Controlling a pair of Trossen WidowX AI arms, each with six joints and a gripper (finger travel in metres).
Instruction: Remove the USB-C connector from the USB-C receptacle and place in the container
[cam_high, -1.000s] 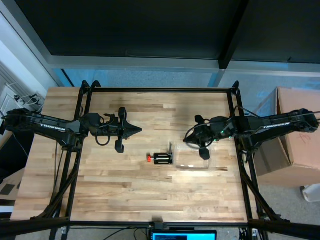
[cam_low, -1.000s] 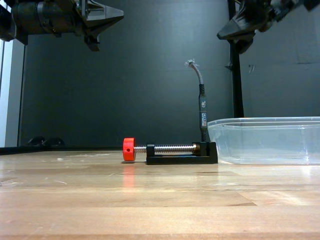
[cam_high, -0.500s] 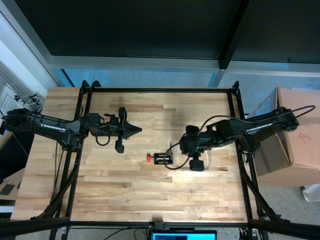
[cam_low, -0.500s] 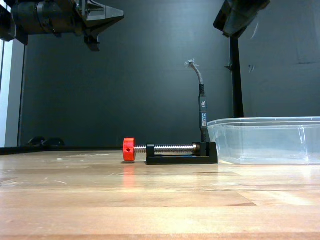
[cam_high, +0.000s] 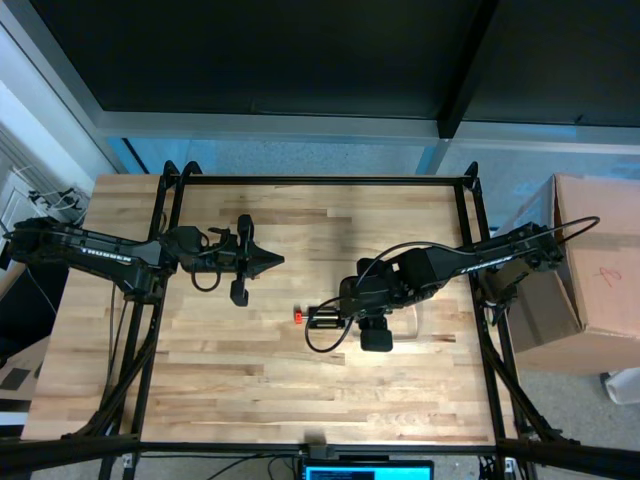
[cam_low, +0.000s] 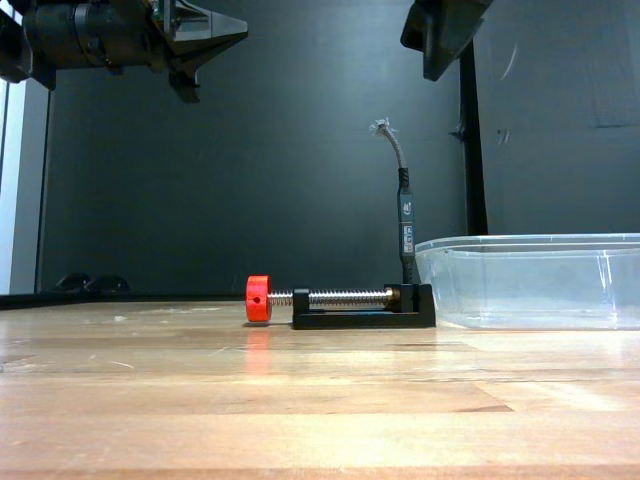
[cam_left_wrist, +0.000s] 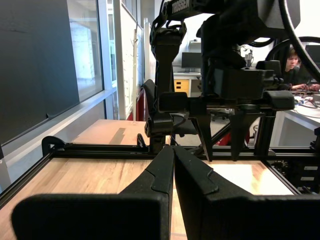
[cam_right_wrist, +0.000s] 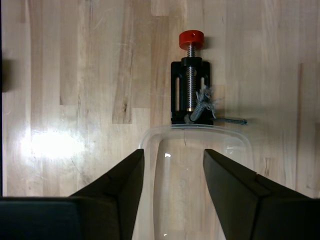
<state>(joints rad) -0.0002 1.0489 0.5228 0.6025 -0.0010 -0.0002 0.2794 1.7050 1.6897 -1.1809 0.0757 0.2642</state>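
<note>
High view: left claw (cam_high: 268, 260) hangs over the left half of the table (cam_high: 230, 380), and right claw (cam_high: 347, 300) is above the black clamp (cam_high: 325, 318) mid-table.

Low view: USB-C connector (cam_low: 407, 225) stands upright, seated in the USB-C receptacle (cam_low: 412, 293), just beside the container (cam_low: 530, 285). The right claw is well above it, not touching. Dark wall (cam_low: 300, 150) behind.

Left wrist view: left claw's fingers (cam_left_wrist: 160, 170) are pressed together and empty.

Right wrist view: right claw's fingers (cam_right_wrist: 125, 175) are spread wide with nothing gripped. The connector is ahead of them on the wood planks.

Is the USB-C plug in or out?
In: the plug stands upright in the clamp. Right gripper, open, hangs above it; left gripper, shut, hovers at left.
</note>
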